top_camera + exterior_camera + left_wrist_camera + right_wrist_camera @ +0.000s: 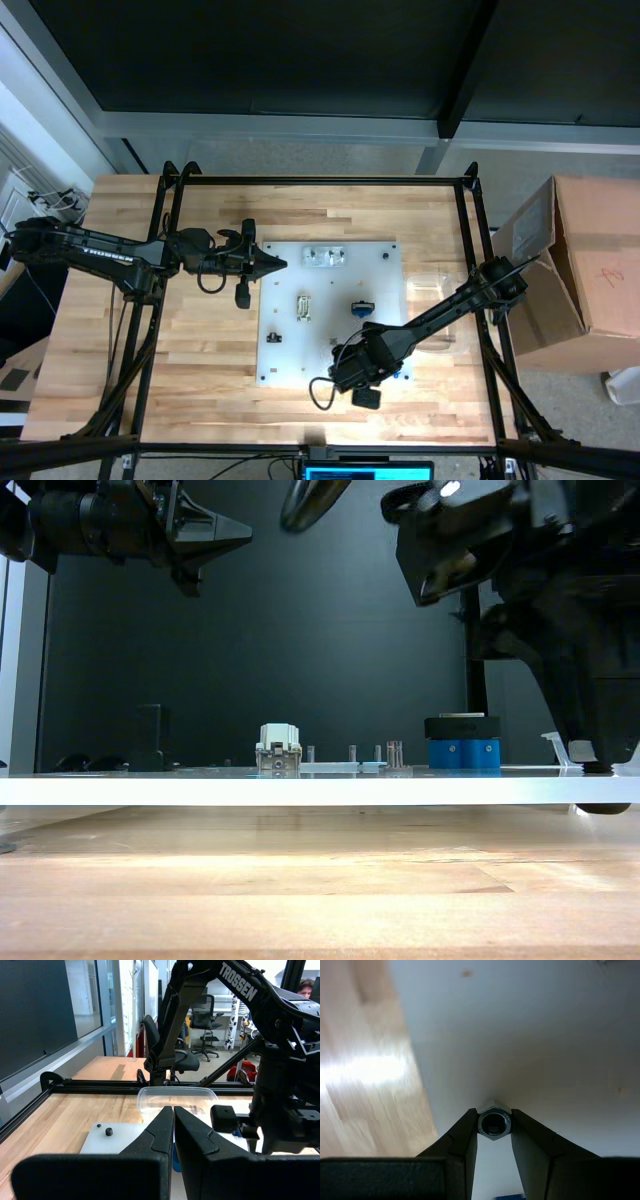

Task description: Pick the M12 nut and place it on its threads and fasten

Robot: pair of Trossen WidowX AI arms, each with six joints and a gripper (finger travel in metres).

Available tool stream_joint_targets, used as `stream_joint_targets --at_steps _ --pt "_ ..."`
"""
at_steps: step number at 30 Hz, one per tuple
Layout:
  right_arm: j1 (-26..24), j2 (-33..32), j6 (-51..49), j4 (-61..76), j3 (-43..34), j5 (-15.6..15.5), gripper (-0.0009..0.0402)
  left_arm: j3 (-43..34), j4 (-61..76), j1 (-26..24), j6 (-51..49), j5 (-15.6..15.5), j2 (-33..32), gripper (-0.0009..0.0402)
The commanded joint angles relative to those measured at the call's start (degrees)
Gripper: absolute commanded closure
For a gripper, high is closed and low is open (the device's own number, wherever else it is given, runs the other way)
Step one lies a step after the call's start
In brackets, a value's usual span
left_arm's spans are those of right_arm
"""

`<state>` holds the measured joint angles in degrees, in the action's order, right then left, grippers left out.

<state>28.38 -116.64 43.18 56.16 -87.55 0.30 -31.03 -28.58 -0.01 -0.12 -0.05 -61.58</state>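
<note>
The small silver nut [494, 1124] is held between the fingers of my right gripper [493, 1132], its hole facing the camera, above the white board [545, 1035] close to the board's edge. In the high view the right gripper [340, 378] hangs over the board's near edge. In the low view it [312, 498] is well above the board [300, 788]. The right arm covers the board's near right part, so I cannot tell where the stud stands. My left gripper [275, 264] hovers shut and empty over the board's far left edge, fingers [165, 1125] pressed together.
A clear tray [435, 285] lies right of the board. A blue block with a black top [462, 742], a white connector [278, 750] and small posts stand on the board. A cardboard box [570, 270] sits off the table's right edge. A black frame rings the table.
</note>
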Motion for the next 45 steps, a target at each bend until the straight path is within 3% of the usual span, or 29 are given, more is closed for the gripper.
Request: stream_joint_targets --at_steps 1,6,14,26,45 --pt "0.0 0.0 12.7 0.1 0.0 0.1 0.0362 0.0 0.0 0.0 0.0 0.0 0.0 0.0393" --pt "0.0 0.0 32.2 0.1 0.0 0.2 0.0362 0.0 0.0 0.0 0.0 0.0 0.0 0.0393" --pt "0.0 0.0 44.9 0.1 0.0 0.2 0.0362 0.0 0.0 0.0 0.0 0.0 0.0 0.0393" --pt "0.0 0.0 44.9 -0.1 0.0 0.7 0.0350 0.0 0.0 0.0 0.0 0.0 0.0 0.0393" --pt "0.2 1.6 44.2 1.0 -1.0 0.8 0.0189 0.0 0.0 0.0 0.0 0.0 0.0 0.0393"
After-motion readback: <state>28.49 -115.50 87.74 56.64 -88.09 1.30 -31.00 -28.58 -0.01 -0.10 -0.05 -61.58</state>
